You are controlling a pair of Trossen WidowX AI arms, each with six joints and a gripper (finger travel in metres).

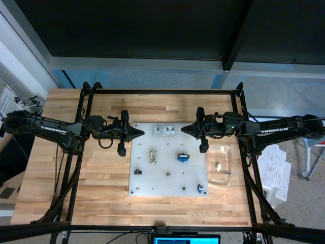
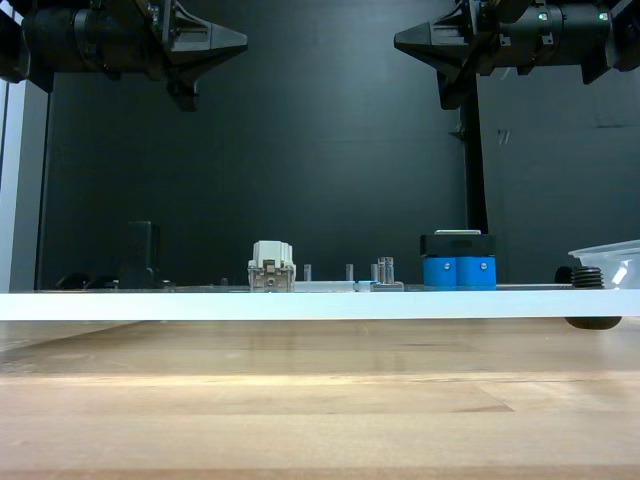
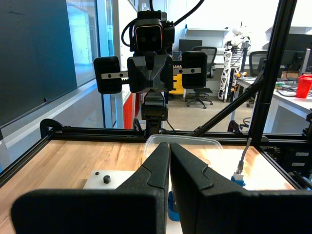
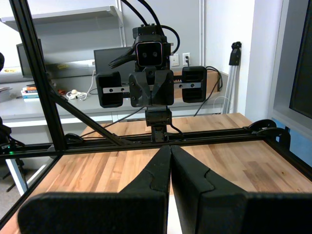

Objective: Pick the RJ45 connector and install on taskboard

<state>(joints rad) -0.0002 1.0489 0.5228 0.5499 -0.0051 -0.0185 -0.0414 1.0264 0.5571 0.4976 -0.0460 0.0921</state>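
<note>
- High view: left gripper (image 1: 141,133) and right gripper (image 1: 184,129) hang above the counter (image 1: 76,168), facing each other across the white board (image 1: 152,178). The clear tray (image 1: 227,152) shows only its pale block (image 1: 219,166).
- Low view: the connector cannot be made out.
- Left wrist view: fingers (image 3: 153,170) closed, empty. The connector (image 3: 239,170) stands in the blue jack (image 3: 238,181), grey cable (image 3: 246,151) rising.
- Right wrist view: fingers (image 4: 156,170) closed, empty.
- The connector is likely light and brittle, so grip the boot.

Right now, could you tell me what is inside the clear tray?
Only a white block, no cable on it; beneath it is hidden. The left gripper and right gripper hang over the board's far part, jaws shut.
</note>
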